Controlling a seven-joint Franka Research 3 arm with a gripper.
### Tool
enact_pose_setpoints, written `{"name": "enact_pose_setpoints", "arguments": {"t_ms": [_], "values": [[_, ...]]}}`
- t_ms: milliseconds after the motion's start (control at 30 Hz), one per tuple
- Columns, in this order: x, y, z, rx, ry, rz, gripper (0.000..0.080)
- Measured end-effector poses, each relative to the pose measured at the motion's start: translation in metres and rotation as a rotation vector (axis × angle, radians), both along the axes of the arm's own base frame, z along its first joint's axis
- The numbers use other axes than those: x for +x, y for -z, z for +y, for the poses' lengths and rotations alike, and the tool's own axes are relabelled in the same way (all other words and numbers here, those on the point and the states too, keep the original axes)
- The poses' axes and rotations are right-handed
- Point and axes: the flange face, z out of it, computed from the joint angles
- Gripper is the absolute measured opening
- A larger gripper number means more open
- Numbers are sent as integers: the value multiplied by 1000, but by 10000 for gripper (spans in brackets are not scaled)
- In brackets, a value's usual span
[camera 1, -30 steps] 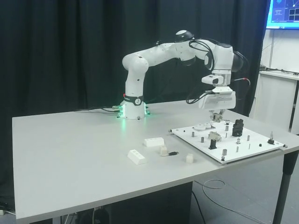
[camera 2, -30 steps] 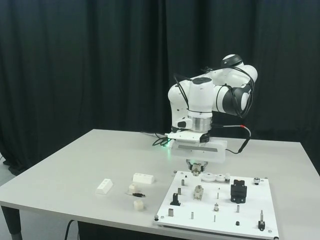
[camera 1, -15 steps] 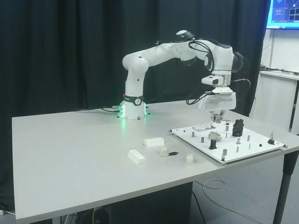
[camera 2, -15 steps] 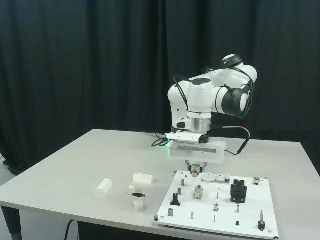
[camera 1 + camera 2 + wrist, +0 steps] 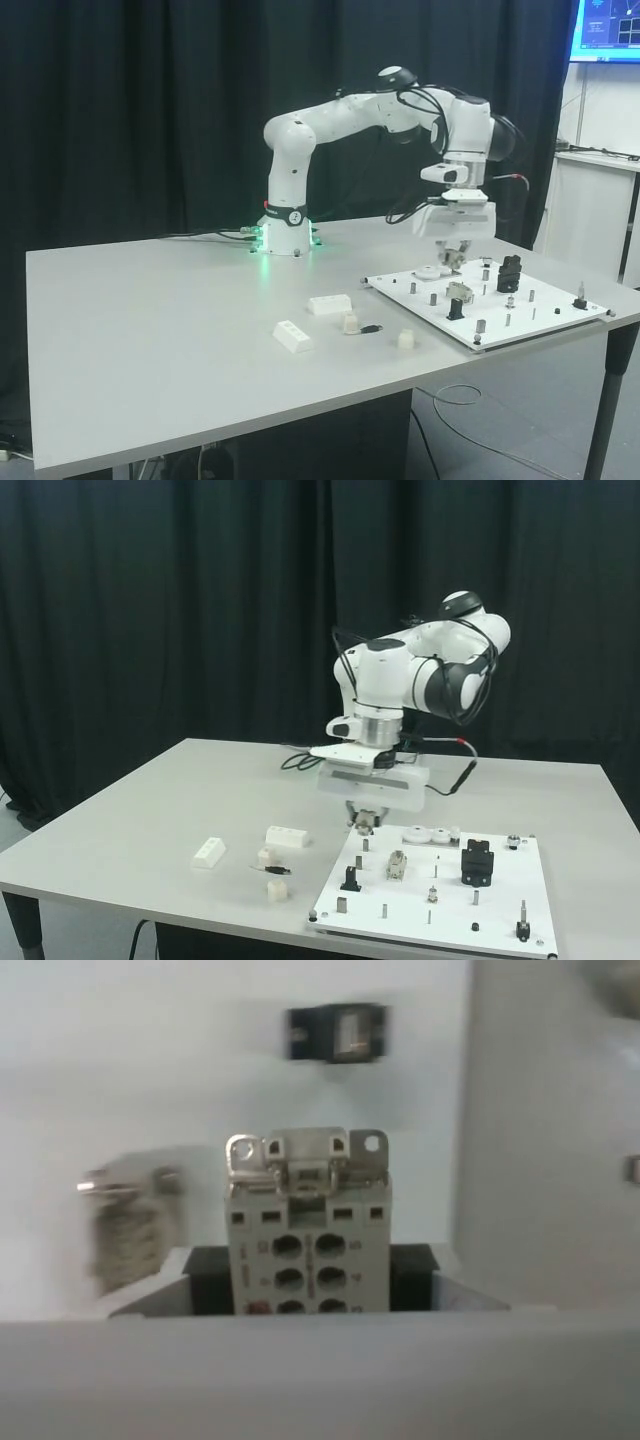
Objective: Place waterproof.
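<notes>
The white robot arm (image 5: 340, 110) reaches from its base at the centre of the first room view to the right, its tool (image 5: 366, 823) hanging just above the near-left corner of the white board (image 5: 500, 905) on the grey tabletop (image 5: 150, 320). In the wrist view the tool's jaws are closed on a grey waterproof connector block with a metal clip and 6 round holes (image 5: 305, 1230), held above the board. 2 white rectangular blocks (image 5: 208, 852) lie on the tabletop at lower left of the second room view.
</notes>
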Motion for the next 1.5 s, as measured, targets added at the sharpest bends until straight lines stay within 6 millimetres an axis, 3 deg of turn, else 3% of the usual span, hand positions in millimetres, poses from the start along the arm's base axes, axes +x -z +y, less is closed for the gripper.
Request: {"name": "enact_pose_setpoints", "arguments": {"t_ms": [400, 800, 1200, 1500], "values": [[4, 10, -59, -19, 4, 29, 313], [-6, 30, -112, -18, 32, 67, 313], [-3, 54, -166, -27, 44, 14, 313], [4, 68, -195, 3, 51, -16, 313]]}}
